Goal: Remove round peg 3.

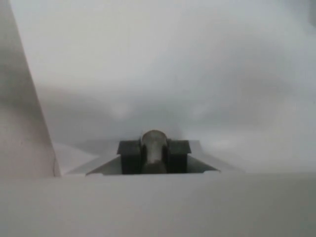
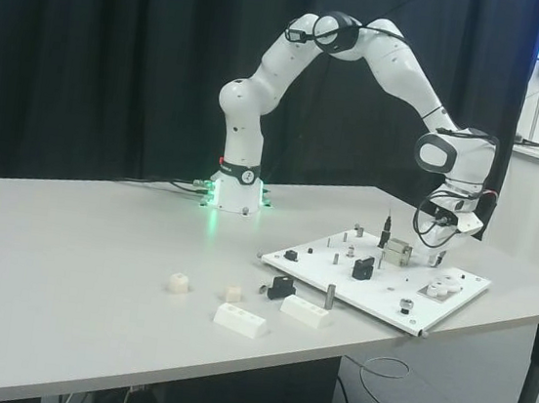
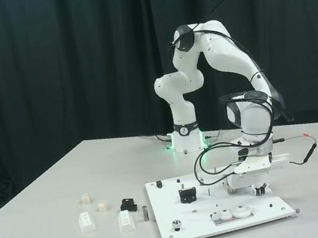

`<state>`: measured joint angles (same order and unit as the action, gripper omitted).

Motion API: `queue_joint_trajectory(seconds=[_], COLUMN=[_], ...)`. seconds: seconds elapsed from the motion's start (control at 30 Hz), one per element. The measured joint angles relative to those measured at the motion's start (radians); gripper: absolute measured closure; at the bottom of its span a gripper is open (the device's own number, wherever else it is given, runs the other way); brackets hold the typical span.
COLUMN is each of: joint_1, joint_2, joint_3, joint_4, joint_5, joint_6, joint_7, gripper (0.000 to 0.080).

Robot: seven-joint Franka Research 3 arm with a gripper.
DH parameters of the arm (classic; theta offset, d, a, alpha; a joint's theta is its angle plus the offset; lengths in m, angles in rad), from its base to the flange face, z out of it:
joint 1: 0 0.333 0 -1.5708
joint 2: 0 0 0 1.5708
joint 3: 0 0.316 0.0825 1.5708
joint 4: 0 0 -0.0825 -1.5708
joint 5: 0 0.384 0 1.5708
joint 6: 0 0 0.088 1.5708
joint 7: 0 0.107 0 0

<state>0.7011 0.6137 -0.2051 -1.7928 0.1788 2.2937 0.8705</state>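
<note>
A small grey metal round peg is seen in the wrist view clamped between the two black pads of the claw, closed on it. Below the claw lies the flat white square board, carrying black blocks, short pegs and white gears. Loose white blocks are scattered well apart from the claw on the smooth grey table.

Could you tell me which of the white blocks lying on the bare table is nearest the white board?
The long block beside the board; the other long block and two small cubes lie farther away.
</note>
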Motion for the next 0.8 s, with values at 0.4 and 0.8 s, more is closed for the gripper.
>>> queue_joint_trajectory(seconds=[0.4, 0.8], joint_1=[0.000, 0.000], joint_2=[-0.011, -0.071], joint_3=[-0.002, -0.016], joint_4=[0.000, 0.001], joint_5=[0.000, -0.002], joint_6=[-0.007, -0.089], joint_7=[0.000, -0.007], gripper=[0.0693, 0.0698])
